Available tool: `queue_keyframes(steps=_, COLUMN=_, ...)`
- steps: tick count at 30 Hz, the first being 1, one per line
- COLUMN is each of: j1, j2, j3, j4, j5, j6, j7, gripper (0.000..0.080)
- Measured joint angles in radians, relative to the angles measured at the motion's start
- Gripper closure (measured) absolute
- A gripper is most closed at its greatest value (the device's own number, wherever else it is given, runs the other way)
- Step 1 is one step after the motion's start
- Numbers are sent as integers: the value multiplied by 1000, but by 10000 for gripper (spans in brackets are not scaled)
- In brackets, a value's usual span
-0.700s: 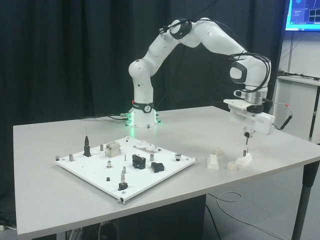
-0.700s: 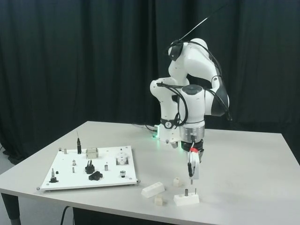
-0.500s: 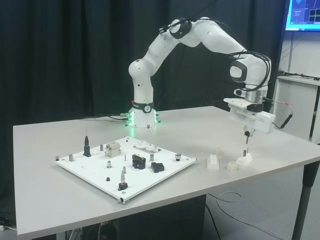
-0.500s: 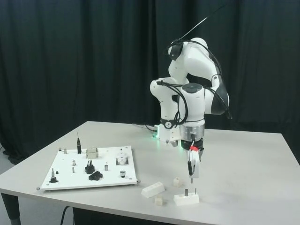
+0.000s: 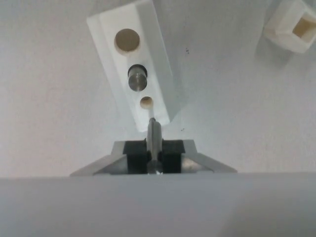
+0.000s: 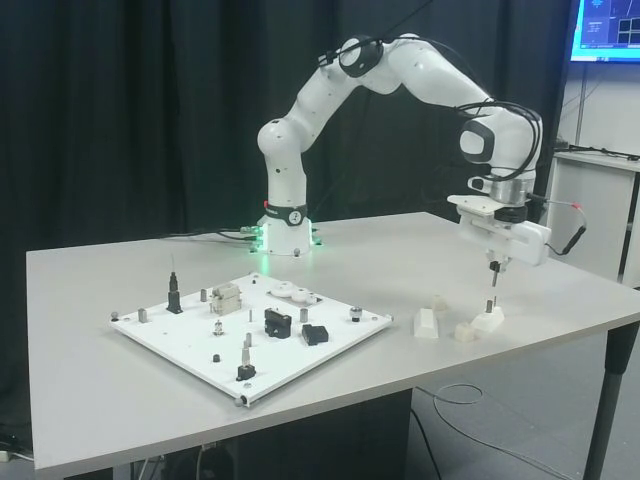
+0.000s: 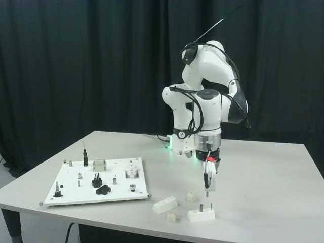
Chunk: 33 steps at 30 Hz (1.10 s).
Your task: Insert round peg 2.
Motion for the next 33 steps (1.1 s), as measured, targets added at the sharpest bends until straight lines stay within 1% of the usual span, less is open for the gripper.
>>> queue_keyframes(steps=21, j1=24, j2=0, j3=-17, j4=0, j5=-8, j6=0, j7=-9, gripper=742)
queue_keyframes(steps=29, j1=31, j2=0, j3=-25, j4=0, j5=-28, j6=0, j7=-12, gripper=742)
queue_keyframes(steps=33, j1=33, j2=0, j3=-29, j4=1, j5=-46, j6=0, j7=-17, gripper=742)
